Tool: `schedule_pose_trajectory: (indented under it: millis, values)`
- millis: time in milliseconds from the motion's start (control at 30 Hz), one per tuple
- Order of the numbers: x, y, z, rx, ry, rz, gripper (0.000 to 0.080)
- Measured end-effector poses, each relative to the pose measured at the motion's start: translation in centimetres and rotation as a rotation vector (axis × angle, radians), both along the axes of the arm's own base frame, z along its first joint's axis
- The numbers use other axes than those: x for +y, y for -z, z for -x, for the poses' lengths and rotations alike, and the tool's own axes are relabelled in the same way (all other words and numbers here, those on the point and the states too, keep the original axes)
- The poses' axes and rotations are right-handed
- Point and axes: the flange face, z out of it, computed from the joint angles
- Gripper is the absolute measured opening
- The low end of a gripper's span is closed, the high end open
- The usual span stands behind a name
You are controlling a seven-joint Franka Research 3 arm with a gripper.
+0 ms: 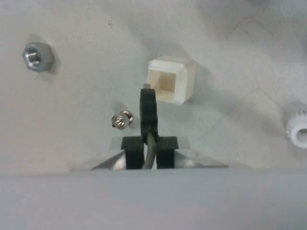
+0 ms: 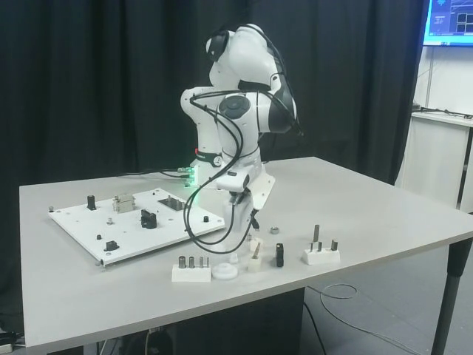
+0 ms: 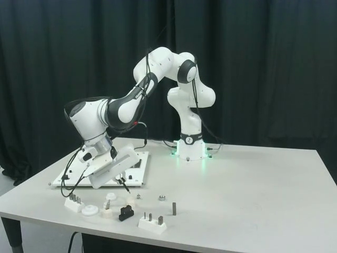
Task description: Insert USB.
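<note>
My gripper (image 1: 149, 143) is shut on a black USB plug (image 1: 147, 108), held upright between the black fingers. A grey cable (image 1: 150, 153) runs back from the plug, whose small metal tip points down at the table. Just beyond the tip stands a white square holder (image 1: 171, 79) with an open hollow. In the first room view the gripper (image 2: 253, 222) hangs low over the table's front, right of the white board (image 2: 81, 229) that carries several fixtures. The second room view shows the gripper (image 3: 124, 183) just past the board's (image 3: 134, 179) near edge.
A steel nut (image 1: 38, 56), a small screw (image 1: 121, 120) and a white gear (image 1: 300, 129) lie near the plug. Along the table's front edge stand two white blocks with pegs (image 2: 191, 270) (image 2: 321, 254), a white disc (image 2: 225, 271) and a black piece (image 2: 279, 254).
</note>
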Motion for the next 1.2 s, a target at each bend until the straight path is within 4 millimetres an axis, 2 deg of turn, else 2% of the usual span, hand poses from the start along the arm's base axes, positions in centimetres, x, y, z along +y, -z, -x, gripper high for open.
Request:
schedule_pose_trajectory:
  millis: [367,1200]
  values:
    - [-0.1,-1.1,-0.5,-0.009,-0.006,0.006,0.0048]
    - [-0.4,-1.4,-0.9,-0.033,-0.008,0.030,0.0031]
